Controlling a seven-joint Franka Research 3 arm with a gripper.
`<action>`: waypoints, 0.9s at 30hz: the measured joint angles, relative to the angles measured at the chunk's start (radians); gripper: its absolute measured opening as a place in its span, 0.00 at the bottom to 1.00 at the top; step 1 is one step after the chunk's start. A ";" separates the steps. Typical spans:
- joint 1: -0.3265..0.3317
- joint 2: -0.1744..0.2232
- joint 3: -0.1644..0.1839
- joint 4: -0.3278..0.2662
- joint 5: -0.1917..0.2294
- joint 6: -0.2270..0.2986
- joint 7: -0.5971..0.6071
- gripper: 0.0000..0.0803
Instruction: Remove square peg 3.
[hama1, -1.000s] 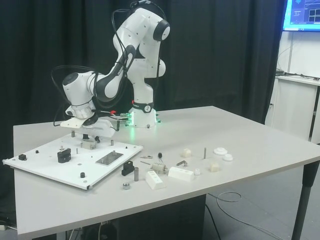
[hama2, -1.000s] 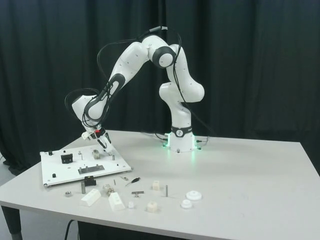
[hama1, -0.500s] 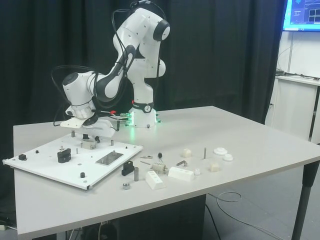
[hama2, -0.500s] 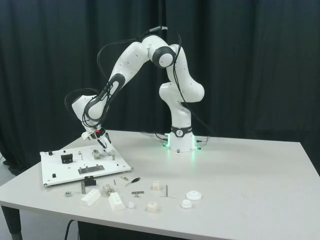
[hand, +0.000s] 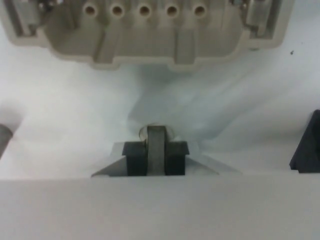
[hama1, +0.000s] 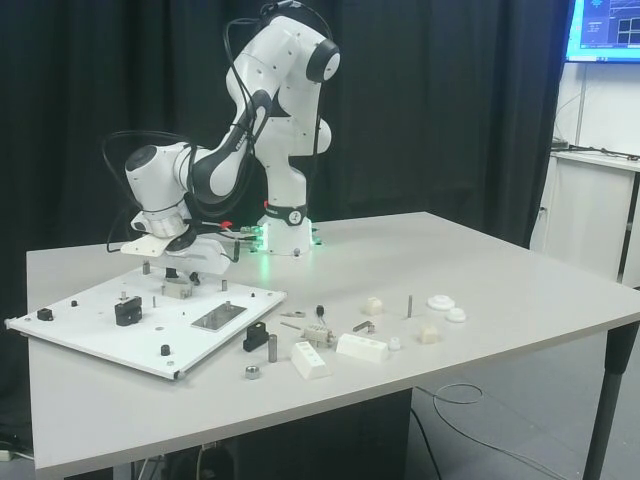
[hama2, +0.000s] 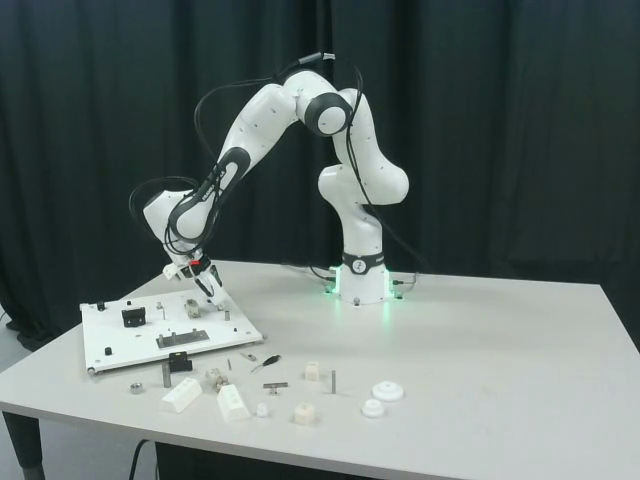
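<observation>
Wrist view: the pincer (hand: 156, 157) is pinching a grey peg (hand: 155, 152), its two black fingertips (hand: 134, 159) pressed against the peg's sides, with the white board (hand: 75, 115) beneath. In the first room view the white arm (hama1: 255, 110) bends from its base down over the board (hama1: 90, 325), wrist low, the pincer (hama1: 172, 273) at the board's far edge just above a small grey block (hama1: 180, 290). Loose parts (hama1: 345, 345) lie on the counter (hama1: 480, 270) beside the board.
</observation>
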 joint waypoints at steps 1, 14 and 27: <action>0.000 0.000 0.000 0.000 0.000 0.000 0.000 0.09; 0.000 0.002 0.002 0.002 -0.006 -0.001 -0.010 0.09; 0.000 0.004 0.007 0.007 -0.019 -0.003 -0.011 0.09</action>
